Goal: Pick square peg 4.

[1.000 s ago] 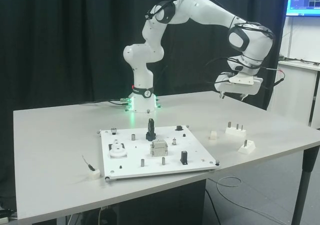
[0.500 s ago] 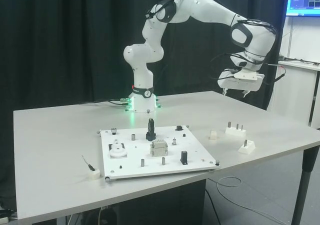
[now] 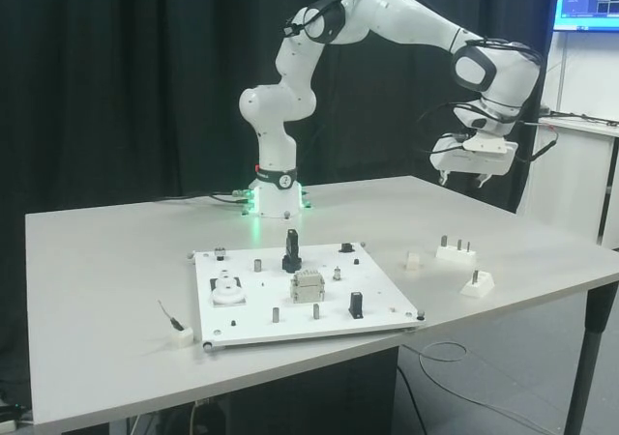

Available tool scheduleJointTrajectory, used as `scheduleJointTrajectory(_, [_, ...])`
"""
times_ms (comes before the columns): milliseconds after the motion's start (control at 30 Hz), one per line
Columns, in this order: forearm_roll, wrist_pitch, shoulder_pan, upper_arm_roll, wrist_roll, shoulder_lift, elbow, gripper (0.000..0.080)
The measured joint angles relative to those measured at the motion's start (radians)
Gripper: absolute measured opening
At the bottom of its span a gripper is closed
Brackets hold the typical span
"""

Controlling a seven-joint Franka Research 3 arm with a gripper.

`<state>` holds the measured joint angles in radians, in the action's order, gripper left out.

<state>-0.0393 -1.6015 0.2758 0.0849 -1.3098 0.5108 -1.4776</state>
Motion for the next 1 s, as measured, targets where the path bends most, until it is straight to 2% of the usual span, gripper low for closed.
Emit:
scheduleJointTrajectory(300, [-0.001,-0.006,0.010,0.013,0.000,-0.016,-0.033,0.0800])
scheduleJointTrajectory(533, [0.001,-0.018,0.010,0.030,0.058,-0.043,-0.077,0.0800])
scheduleJointTrajectory(767, [0.013,-0.061,0.018,0.033,0.151,-0.071,-0.127,0.0800])
scheduleJointTrajectory(1000, [0.027,-0.124,0.025,0.033,0.297,-0.092,-0.183,0.0800])
